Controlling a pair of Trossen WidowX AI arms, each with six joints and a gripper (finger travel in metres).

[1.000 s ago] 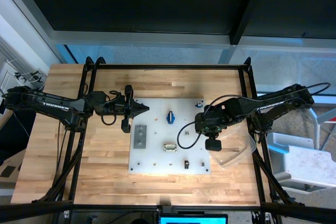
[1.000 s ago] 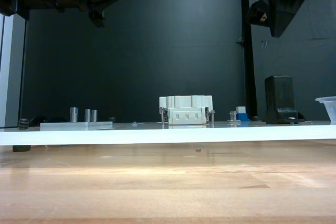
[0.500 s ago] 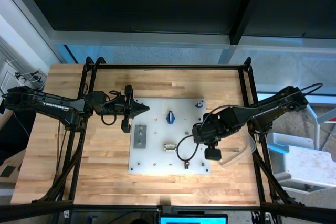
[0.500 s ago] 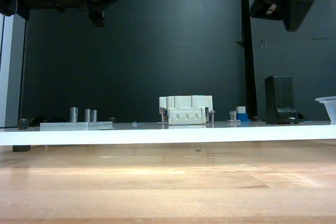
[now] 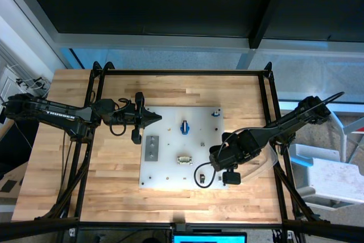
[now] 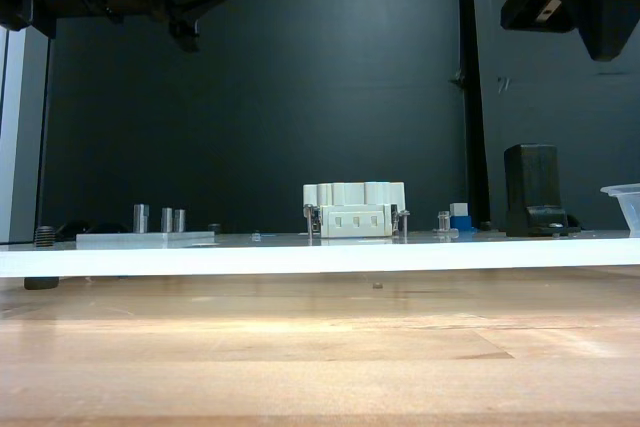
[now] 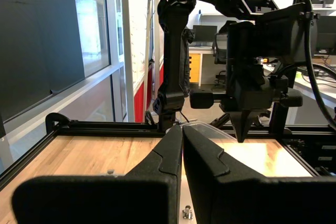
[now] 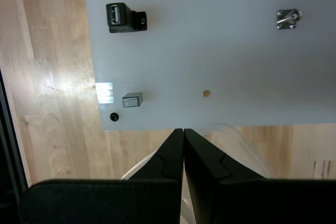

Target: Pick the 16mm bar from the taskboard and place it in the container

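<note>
From where I stand, much of the container (image 5: 259, 169) is covered by the right arm. Only a piece of its clear rim shows past the right edge of the taskboard (image 5: 170, 169), and in the low view it is cut off at the side. The 16mm bar (image 8: 132, 99) I can find only in the right wrist view: a small gray piece that lies on its side on the white board, just inside the edge near a corner, with a small black dot just beside it. From above, this place is too small to read. The right hand (image 8: 182, 131) is closed, its two fingers pressed together with nothing between them. It hangs high above the board's edge, where the container's rim begins, apart from the bar and touching nothing. The left hand (image 7: 182, 128) is also closed and holds nothing. It is raised over the far left edge of the board, well above the gray block (image 5: 152, 147). In the low view three short pins stand on that block, but I cannot tell their sizes. A black connector (image 8: 125, 17) sits along the same edge as the bar, further on. Bare wood of the bench (image 5: 114, 197) runs along the board's near and left sides, inside the black frame.
</note>
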